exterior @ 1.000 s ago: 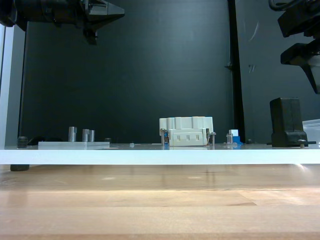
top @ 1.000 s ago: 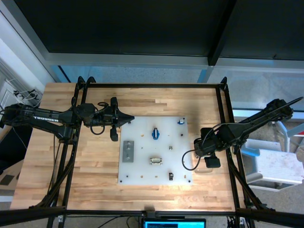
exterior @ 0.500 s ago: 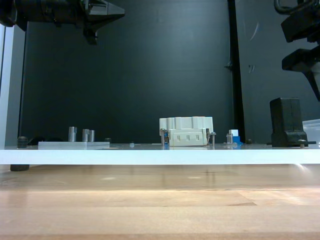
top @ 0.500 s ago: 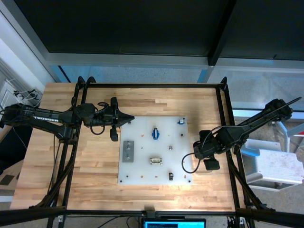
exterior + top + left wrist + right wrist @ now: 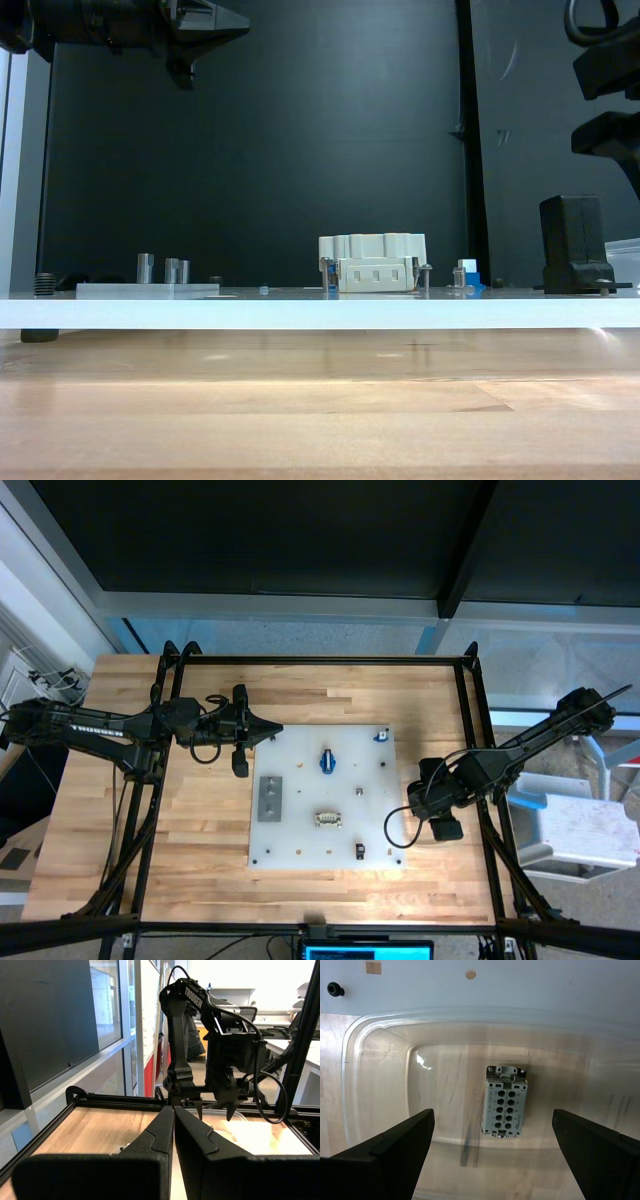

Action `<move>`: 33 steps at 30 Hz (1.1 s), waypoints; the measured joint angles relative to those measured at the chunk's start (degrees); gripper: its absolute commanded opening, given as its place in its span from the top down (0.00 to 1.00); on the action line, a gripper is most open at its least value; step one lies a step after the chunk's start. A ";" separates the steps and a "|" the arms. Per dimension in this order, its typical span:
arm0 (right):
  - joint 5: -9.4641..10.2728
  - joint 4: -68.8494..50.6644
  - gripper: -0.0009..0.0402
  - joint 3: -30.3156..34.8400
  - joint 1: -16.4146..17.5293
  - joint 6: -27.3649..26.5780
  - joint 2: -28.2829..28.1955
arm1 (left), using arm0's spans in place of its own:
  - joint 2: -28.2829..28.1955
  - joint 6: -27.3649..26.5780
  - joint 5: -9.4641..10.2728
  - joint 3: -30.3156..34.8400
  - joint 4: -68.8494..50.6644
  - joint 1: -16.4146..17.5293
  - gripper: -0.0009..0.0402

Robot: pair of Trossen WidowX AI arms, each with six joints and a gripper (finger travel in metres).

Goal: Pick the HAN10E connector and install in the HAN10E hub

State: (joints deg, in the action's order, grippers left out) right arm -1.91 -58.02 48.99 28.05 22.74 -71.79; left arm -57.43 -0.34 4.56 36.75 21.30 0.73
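Now, jaws spread, the right gripper [image 5: 430, 805] hovers over the HAN10E connector [image 5: 505, 1102] and should next descend to pinch it; the left gripper [image 5: 268, 729] idles far-left, jaws together.

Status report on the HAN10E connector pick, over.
Right gripper open, hovering above the HAN10E connector, not touching. Connector lies flat in clear tray beside the white plate. Left gripper shut, parked high at plate's far-left corner. Path down clear.

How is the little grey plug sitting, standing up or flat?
HAN10E connector lies flat, pin holes up, in a clear tray. The right tool hangs open above it; left tool, shut, hovers beside the plate.
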 measured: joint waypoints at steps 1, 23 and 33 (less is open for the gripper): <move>0.00 0.50 0.19 -0.44 0.07 0.17 0.00 | 0.00 0.00 0.00 0.00 -0.02 0.00 0.98; 0.46 5.05 0.20 -4.17 2.12 1.90 -2.43 | 0.00 0.00 0.00 0.00 -0.02 0.00 0.98; 0.63 8.92 0.20 -4.76 3.08 2.58 -5.11 | -0.02 0.00 0.00 -0.02 0.00 0.00 0.98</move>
State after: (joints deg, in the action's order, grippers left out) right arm -1.28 -49.10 44.23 31.14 25.32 -76.90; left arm -57.45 -0.34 4.56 36.73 21.30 0.73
